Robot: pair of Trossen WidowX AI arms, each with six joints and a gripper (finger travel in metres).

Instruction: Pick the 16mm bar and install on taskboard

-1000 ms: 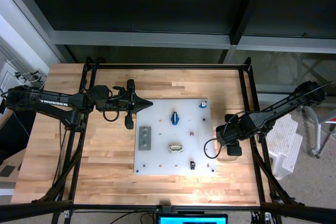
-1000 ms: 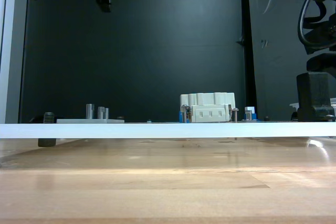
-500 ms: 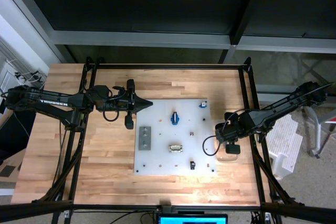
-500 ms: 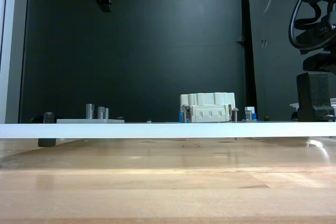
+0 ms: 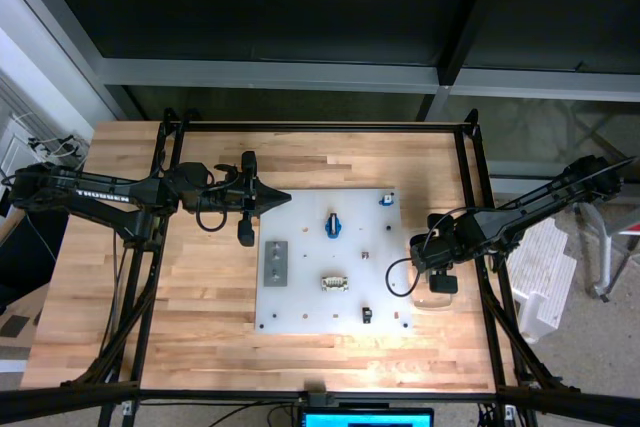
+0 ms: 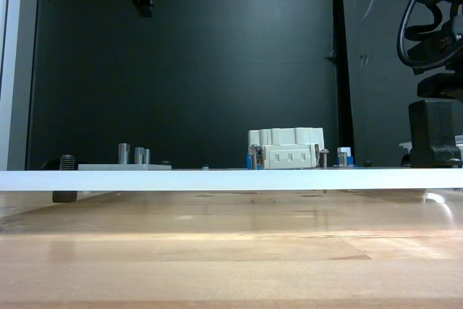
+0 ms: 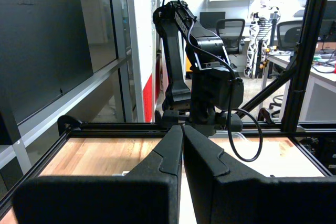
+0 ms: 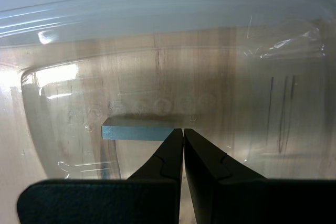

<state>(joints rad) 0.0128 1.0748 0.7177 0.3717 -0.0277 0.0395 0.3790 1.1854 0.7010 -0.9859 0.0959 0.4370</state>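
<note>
The 16mm bar (image 8: 139, 128), a flat grey-blue piece, lies free on the floor of a clear plastic tray (image 8: 63, 51), clear of the board. My right gripper (image 8: 183, 130) hangs over it, shut and holding nothing, its tips beside the bar's end. From above, the right gripper (image 5: 440, 284) is over the tray (image 5: 437, 301), just off the right edge of the white taskboard (image 5: 300, 302). My left gripper (image 5: 285, 197) is shut and empty, held level above the board's far left corner; its fingers (image 7: 173, 145) are pressed together.
On the board stand a grey block with pegs (image 5: 275, 264), a blue part (image 5: 333, 225), a white connector (image 5: 335, 283) and a small black part (image 5: 367, 315). A black frame (image 5: 470, 197) runs around the table. A screen (image 5: 365, 417) sits at the near edge.
My right gripper has shifted slightly left over the tray, mostly within the first half second. The bar and the left arm have not moved.
</note>
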